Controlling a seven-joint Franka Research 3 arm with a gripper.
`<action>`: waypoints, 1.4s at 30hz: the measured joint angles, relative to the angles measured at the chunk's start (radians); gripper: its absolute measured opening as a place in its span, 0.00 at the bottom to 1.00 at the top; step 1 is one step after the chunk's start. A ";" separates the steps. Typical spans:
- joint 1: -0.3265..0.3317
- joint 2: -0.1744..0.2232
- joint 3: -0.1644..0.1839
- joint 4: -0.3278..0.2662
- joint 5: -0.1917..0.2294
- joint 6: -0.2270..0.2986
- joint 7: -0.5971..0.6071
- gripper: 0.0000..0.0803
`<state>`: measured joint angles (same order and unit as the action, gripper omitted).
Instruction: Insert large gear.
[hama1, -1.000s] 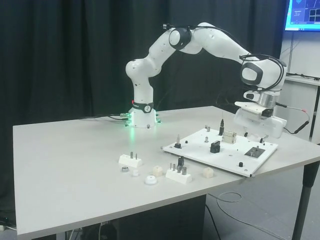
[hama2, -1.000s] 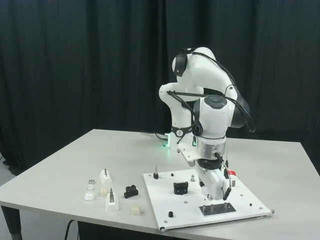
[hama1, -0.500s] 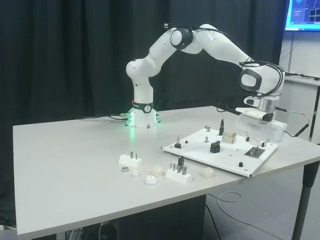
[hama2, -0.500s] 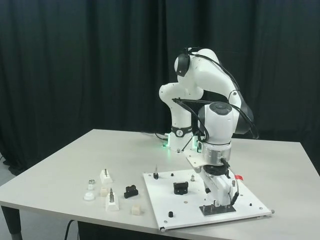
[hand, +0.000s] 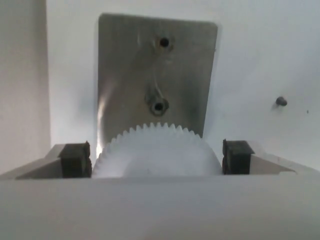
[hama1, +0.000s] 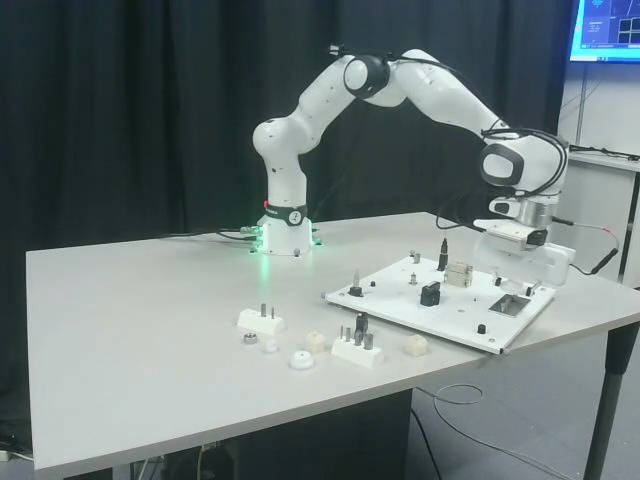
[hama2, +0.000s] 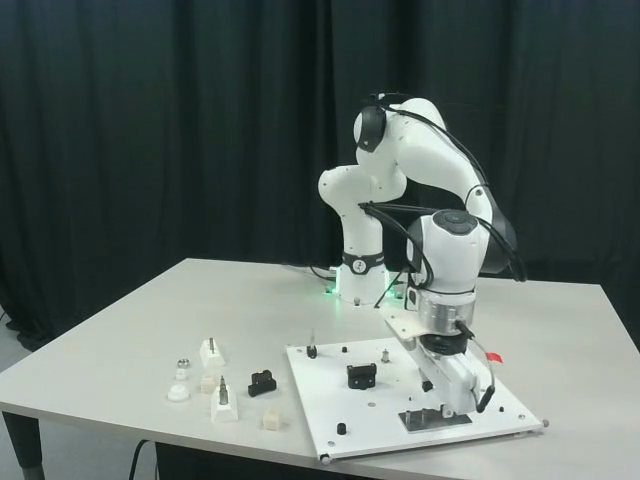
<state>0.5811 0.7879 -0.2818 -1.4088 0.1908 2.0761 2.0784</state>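
In the wrist view a white large gear (hand: 157, 150) with fine teeth sits between the two black pads (hand: 75, 159), and my gripper (hand: 156, 160) is shut on it. Just beyond the gear lies a grey metal plate (hand: 157, 75) with two small pegs or holes in a row. In the first room view my gripper (hama1: 517, 283) hangs low over that grey plate (hama1: 512, 304) near the far corner of the white board (hama1: 400, 300). The second room view shows my gripper (hama2: 446, 407) just above the plate (hama2: 435, 420). The gear is hidden in both room views.
The board carries a black block (hama1: 431, 294), a grey block (hama1: 459, 274) and several upright pegs. On the table beside the board lie two white peg holders (hama1: 260, 319) (hama1: 358, 350), a small white gear (hama1: 301, 360) and small white blocks (hama1: 415, 345). The board's corner is near the table edge.
The arm has swung outward and come down, bringing the gripper with the gear from well above the board to just over the grey plate.
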 joint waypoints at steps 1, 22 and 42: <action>0.003 -0.001 0.000 -0.004 0.000 0.004 0.002 0.72; 0.039 -0.039 -0.001 -0.106 0.000 0.111 0.021 0.72; 0.050 -0.053 -0.002 -0.142 0.000 0.176 0.021 0.72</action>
<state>0.6309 0.7345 -0.2843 -1.5512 0.1907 2.2525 2.0998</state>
